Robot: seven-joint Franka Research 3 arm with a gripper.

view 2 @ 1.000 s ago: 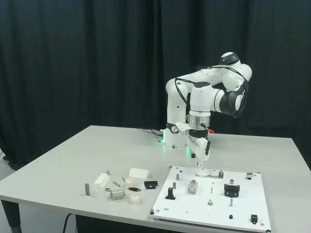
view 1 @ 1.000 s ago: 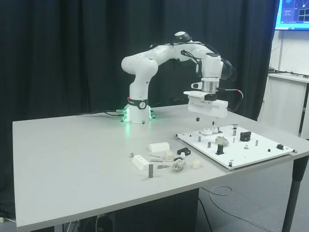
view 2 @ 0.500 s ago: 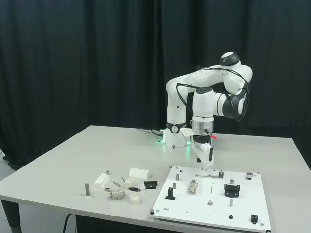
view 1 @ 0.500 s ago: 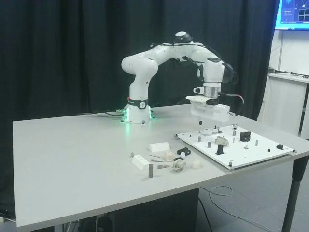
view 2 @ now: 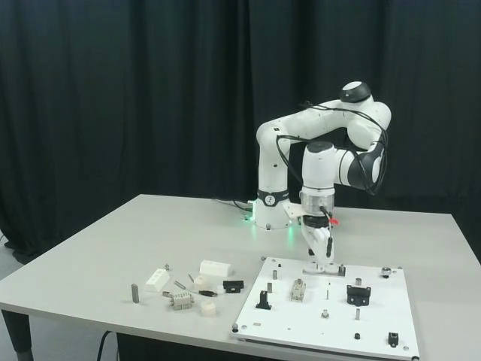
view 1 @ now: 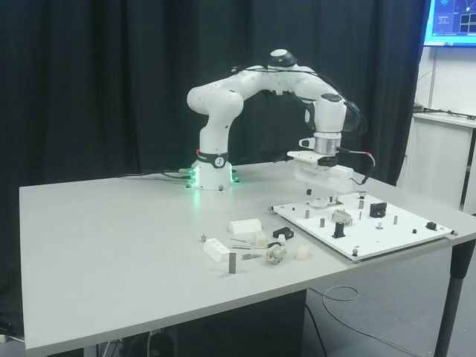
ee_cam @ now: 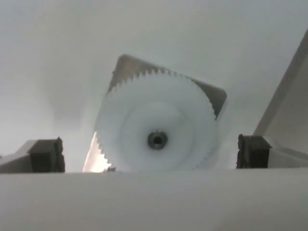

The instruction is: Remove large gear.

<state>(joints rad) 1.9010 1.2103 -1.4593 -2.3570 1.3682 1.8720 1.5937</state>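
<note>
Large gear (ee_cam: 156, 126): white, toothed, seated on the white board (view 1: 387, 227) near its rear edge. Gripper (ee_cam: 149, 153): fingers (ee_cam: 45, 155) spread, either side of gear, apart from it.

White arm (view 2: 301, 135) of rounded segments; grey band near wrist; black cable (view 2: 379, 154) looped beside the forearm (clipped near the hand); base (view 1: 210, 178) ringed with green lights.

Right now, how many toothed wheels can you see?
1: a white plastic toothed wheel on the white board, below the open pincer; more may be hidden behind it.
</note>
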